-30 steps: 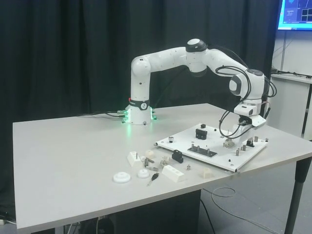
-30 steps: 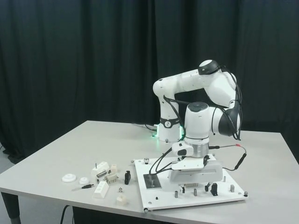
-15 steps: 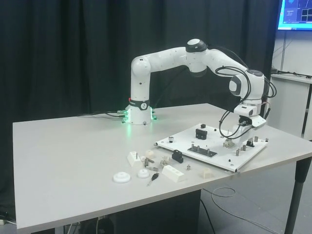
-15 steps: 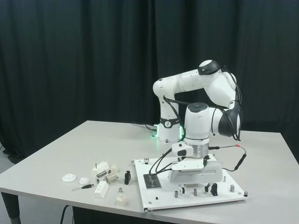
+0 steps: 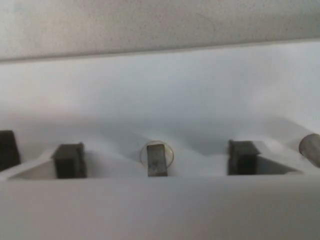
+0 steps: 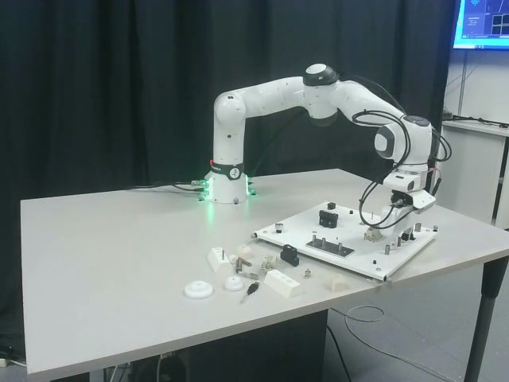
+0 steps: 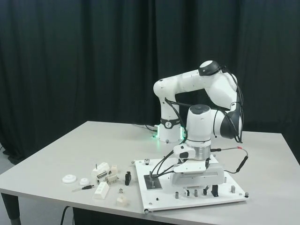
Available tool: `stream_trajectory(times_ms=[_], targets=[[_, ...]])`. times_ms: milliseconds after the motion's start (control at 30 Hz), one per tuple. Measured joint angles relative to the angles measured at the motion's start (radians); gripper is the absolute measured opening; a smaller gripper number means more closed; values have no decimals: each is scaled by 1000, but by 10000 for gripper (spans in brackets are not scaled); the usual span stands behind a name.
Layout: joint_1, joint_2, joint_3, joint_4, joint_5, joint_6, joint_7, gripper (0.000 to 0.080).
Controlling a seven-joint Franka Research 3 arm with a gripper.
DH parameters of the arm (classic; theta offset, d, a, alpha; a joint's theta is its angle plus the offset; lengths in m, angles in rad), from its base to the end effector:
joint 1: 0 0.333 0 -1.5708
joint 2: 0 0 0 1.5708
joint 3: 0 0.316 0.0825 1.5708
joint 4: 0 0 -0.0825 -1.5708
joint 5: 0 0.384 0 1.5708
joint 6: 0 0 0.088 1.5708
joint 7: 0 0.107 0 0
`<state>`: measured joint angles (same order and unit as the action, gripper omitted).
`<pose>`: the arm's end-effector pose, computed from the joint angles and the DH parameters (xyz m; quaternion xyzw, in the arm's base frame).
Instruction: Remove square peg 3.
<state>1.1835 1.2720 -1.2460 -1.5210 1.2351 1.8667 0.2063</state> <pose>0.6580 0.2229 0.2082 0.9755 -0.2199 0.0008 0.0032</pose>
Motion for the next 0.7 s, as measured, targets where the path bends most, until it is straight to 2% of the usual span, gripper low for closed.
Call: stream_trajectory(times_ms=[167, 200, 233, 267, 433, 467, 700], targets=[[0, 0, 0, 0, -8, 0, -2, 683], [0, 0, 0, 0, -10, 0, -2, 510], [0, 0, 0, 1, -11, 0, -2, 510], [0, 0, 0, 1, -12, 0, -2, 350], [0, 0, 0, 1, -15, 0, -2, 350], [0, -1, 1, 2, -15, -2, -2, 188], [0, -1, 2, 7, -22, -5, -14, 188]])
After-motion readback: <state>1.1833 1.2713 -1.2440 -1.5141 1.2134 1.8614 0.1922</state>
